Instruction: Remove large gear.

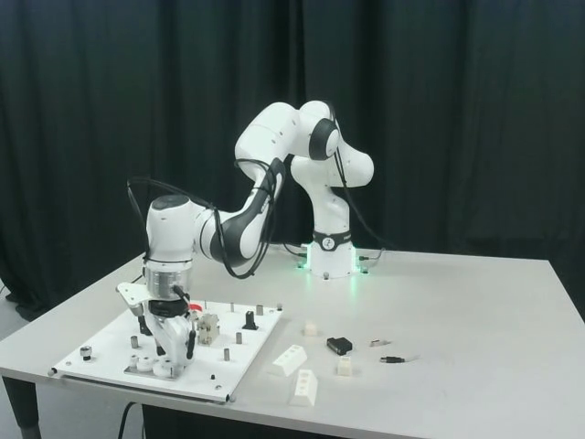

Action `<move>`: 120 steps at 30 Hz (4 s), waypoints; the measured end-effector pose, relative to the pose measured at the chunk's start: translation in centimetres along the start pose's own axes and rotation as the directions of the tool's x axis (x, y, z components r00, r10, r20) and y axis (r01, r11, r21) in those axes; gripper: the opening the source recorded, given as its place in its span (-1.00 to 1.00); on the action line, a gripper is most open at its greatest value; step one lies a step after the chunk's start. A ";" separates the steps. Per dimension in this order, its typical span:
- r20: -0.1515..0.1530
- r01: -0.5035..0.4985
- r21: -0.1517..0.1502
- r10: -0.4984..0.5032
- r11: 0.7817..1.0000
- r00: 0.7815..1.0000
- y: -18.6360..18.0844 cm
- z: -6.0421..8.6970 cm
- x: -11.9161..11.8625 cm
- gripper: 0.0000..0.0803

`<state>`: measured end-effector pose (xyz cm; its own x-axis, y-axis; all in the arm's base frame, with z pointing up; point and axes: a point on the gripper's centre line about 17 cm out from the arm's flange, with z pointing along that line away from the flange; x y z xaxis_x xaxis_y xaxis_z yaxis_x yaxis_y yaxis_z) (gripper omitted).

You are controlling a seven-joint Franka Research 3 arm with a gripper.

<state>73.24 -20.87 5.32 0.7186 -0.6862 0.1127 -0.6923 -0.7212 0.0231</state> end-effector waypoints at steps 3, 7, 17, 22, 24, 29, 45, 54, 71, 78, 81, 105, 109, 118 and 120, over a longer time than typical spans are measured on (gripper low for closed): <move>0.004 0.001 0.000 -0.001 1.000 1.000 -0.1 0.1 -0.2 0.99; 0.006 0.002 0.000 -0.002 1.000 1.000 -0.1 0.2 -0.2 0.99; 0.006 0.041 -0.002 -0.041 0.999 0.999 -0.1 0.4 -0.2 0.77; 0.012 0.054 -0.010 -0.054 0.998 0.998 0.7 0.5 -0.1 0.77; 0.019 0.085 -0.012 -0.085 0.996 0.996 1.1 0.6 -0.1 0.32; 0.033 0.120 -0.006 -0.120 0.993 0.992 1.4 0.6 -0.2 0.32; 0.061 0.068 0.039 -0.070 0.997 0.996 1.4 0.6 -0.2 -0.17; 0.062 0.077 0.045 -0.080 0.996 0.995 1.3 0.5 -0.2 -0.17; 0.056 0.104 0.032 -0.106 0.994 0.993 1.4 0.5 -0.1 -0.18; 0.055 0.105 0.031 -0.107 0.994 0.993 1.4 0.5 -0.1 -0.18; 0.055 0.105 0.031 -0.106 0.994 0.993 1.4 0.5 -0.1 -0.18; 0.054 0.096 0.030 -0.097 0.995 0.994 1.4 0.5 -0.1 -0.18; 0.054 0.090 0.029 -0.092 0.995 0.994 1.4 0.5 -0.1 -0.18; 0.054 0.081 0.027 -0.083 0.996 0.995 1.4 0.4 -0.1 -0.18; 0.054 0.079 0.026 -0.080 0.997 0.995 1.4 0.4 -0.1 -0.18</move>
<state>72.26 -21.89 4.93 0.7744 -0.6301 0.0571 -0.6314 -0.7755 0.0057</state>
